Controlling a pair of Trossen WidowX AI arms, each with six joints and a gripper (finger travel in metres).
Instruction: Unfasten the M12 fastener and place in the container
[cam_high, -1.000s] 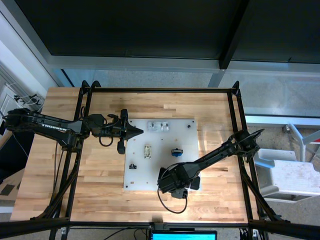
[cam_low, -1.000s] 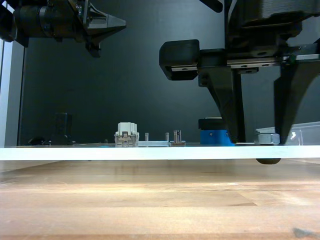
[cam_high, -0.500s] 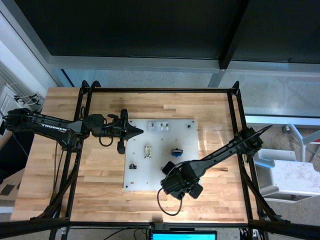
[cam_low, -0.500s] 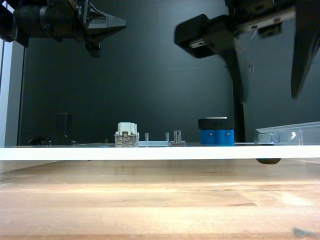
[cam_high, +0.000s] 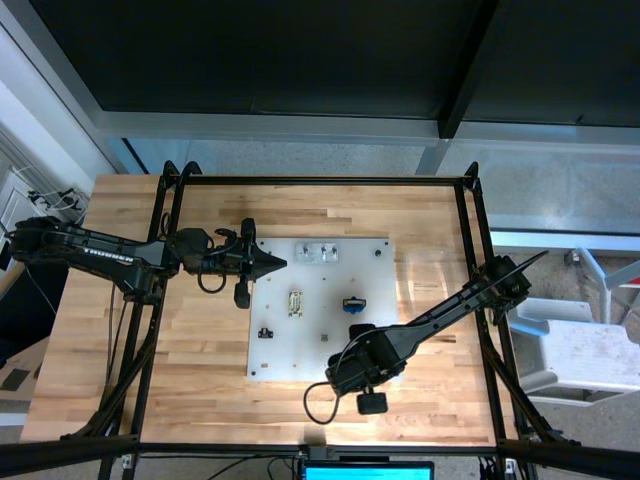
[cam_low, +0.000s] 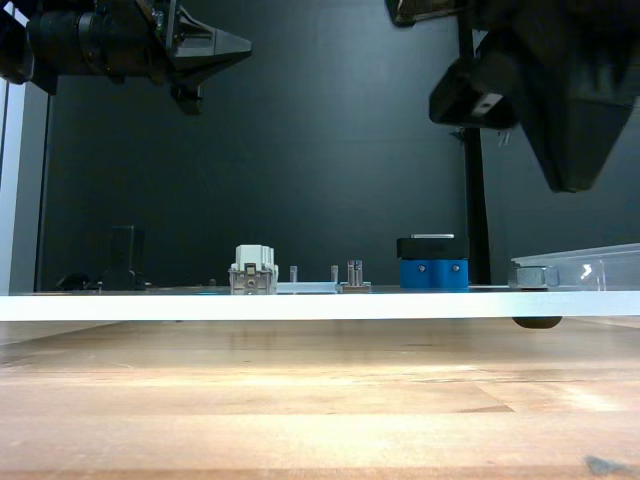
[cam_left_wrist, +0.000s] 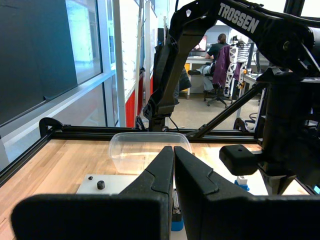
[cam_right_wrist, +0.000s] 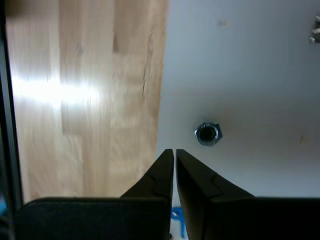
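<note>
M12 fastener (cam_right_wrist: 208, 134) — below right gripper (cam_right_wrist: 174, 152), left gripper (cam_left_wrist: 173, 150) distant

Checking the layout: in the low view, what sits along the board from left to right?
Grey connector, blue part, silver nut. Overhead: left gripper far left, right gripper high at right, both shut.

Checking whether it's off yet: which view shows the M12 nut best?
Right wrist view: the M12 nut sits on the white board, past the right gripper. Low view shows it side-on. High and left wrist views don't show it; left gripper hangs over board's left edge.
</note>
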